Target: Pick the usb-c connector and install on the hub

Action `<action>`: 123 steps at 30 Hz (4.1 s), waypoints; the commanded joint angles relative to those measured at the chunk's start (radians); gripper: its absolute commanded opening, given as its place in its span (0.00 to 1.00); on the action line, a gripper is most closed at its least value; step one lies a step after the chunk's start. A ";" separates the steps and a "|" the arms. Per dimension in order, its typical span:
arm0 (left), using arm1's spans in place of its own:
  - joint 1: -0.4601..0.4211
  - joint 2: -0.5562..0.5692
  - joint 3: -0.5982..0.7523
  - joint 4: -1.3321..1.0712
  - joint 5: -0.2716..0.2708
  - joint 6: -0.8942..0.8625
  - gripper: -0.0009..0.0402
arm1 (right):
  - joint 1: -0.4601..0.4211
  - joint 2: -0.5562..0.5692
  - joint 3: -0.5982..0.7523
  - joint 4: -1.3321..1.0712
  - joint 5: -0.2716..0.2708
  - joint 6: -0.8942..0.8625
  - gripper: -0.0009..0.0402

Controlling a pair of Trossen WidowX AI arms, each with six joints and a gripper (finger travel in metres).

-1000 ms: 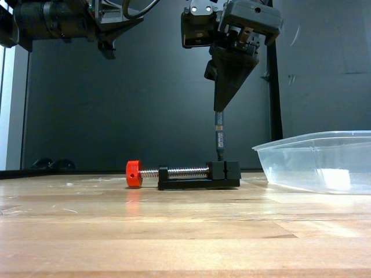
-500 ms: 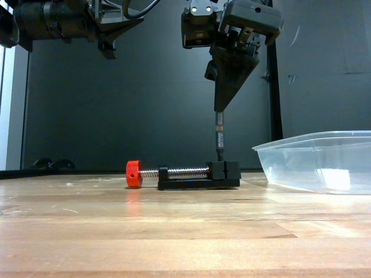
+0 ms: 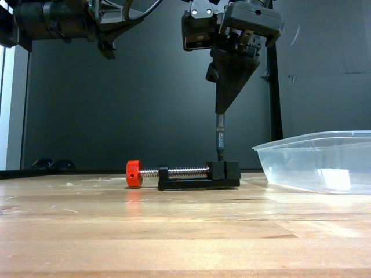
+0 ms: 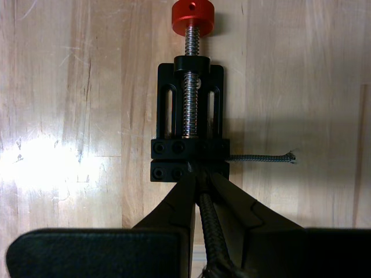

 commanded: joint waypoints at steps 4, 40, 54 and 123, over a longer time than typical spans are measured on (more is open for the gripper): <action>0.000 0.000 0.000 0.000 0.000 0.000 0.02 | 0.000 0.000 -0.005 0.005 0.000 0.003 0.02; 0.000 0.000 0.000 0.000 0.000 0.000 0.02 | 0.000 -0.004 -0.061 0.094 0.000 0.002 0.09; 0.000 0.001 0.000 0.000 0.000 0.000 0.02 | 0.000 -0.072 -0.056 0.055 0.001 0.012 0.43; 0.000 0.000 0.000 0.000 0.000 0.000 0.02 | -0.150 -0.803 -0.764 1.027 0.016 -0.101 0.03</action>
